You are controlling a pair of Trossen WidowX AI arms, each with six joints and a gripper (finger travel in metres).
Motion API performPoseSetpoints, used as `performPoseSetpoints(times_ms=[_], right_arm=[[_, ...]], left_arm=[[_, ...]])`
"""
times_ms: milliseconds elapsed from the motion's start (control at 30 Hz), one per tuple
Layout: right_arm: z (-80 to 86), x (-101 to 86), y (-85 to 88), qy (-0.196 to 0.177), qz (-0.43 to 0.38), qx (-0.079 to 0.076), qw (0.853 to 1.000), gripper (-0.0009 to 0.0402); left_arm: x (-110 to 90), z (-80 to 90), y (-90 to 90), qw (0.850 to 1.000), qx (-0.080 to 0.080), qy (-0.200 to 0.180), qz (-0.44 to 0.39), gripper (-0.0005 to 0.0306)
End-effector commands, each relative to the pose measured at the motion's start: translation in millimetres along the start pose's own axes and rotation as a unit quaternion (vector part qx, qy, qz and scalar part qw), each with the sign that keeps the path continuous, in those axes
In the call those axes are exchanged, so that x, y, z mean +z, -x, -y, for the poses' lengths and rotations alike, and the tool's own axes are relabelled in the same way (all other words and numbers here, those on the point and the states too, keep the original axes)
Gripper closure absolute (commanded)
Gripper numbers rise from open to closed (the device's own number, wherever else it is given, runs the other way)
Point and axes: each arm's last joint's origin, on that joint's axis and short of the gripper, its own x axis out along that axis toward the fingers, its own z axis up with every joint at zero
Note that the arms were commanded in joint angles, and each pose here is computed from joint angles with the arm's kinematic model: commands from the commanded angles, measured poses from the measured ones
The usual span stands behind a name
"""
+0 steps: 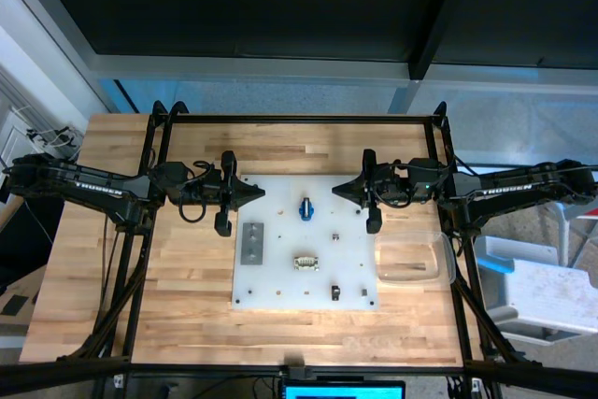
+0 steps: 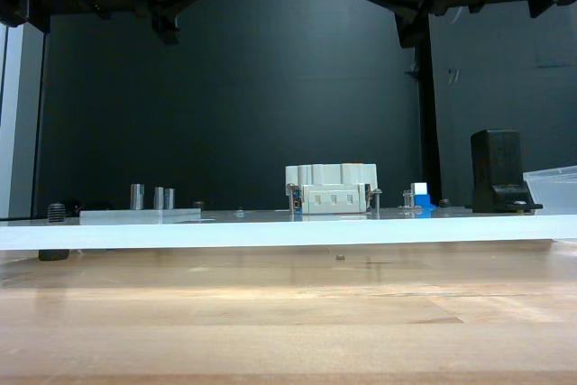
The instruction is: Pick the 16mm bar from the taskboard and place it in the container
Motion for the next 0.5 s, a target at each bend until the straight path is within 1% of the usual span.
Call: performPoseSetpoints(times_ms=[33, 133, 300, 500], right_arm=[[-0.2, -1.2, -0.6, 0.002, -0.046, -0.004, 0.999, 0.0393], [-0.8, 1.3, -0.4, 0.001, -0.087, -0.007, 0.996, 0.0393], [-2.2, 10.3, 0.8, 0.0, -0.134, -0.011, 0.991, 0.0393], [-3.7, 20.6, -4.4, 0.006, -0.197, -0.015, 0.98, 0.0393]], left_arm=[[0, -0.1, -0.1, 1.0, 0.0, 0.0, 0.0, 0.03], [0, -0.1, -0.1, 1.0, 0.0, 0.0, 0.0, 0.03], [0, 0.0, -0.1, 1.0, 0.0, 0.0, 0.0, 0.03], [0, -0.1, -0.1, 1.0, 0.0, 0.0, 0.0, 0.03]])
